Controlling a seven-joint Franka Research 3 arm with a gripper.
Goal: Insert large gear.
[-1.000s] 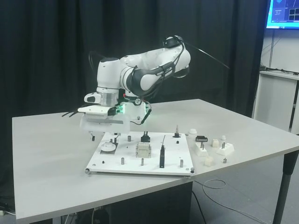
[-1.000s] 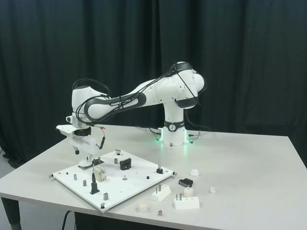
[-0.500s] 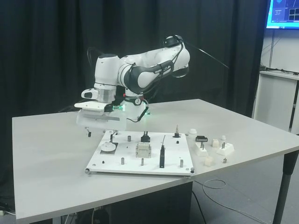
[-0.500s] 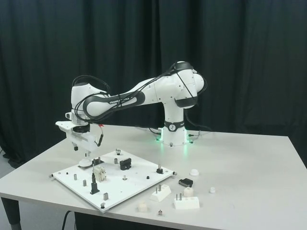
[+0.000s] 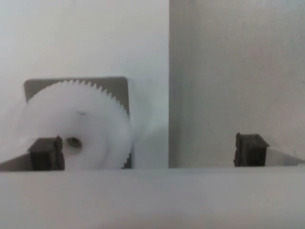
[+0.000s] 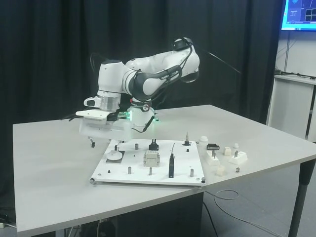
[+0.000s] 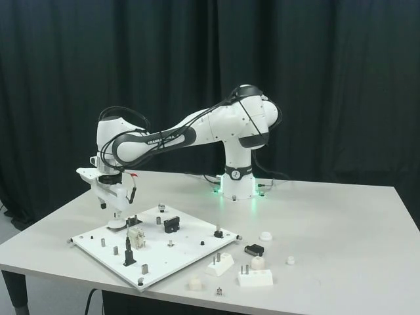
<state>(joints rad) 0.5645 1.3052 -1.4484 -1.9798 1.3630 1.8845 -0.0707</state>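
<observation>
The large white gear [image 5: 76,129] lies flat on a grey square pad on the white board [image 5: 95,43], by the board's edge. In the room views the gear [image 6: 114,156] [image 7: 117,224] rests at the board's far left corner. My gripper [image 5: 148,151] [image 6: 103,142] [image 7: 110,205] hovers a little above the gear, toward the table beyond the board's edge. It is open and holds nothing. One black fingertip [image 5: 46,152] shows over the gear, the other [image 5: 250,149] over the grey table.
The white board [image 6: 180,160] [image 7: 184,252] carries several pegs, a black connector [image 6: 153,145] and a blocky socket [image 6: 151,159]. Loose white parts [image 6: 229,155] [image 7: 252,275] and a small black part [image 6: 213,146] lie on the grey table beside it.
The gripper has risen from the board and shifted off toward the table edge. The gear stays on the board.
</observation>
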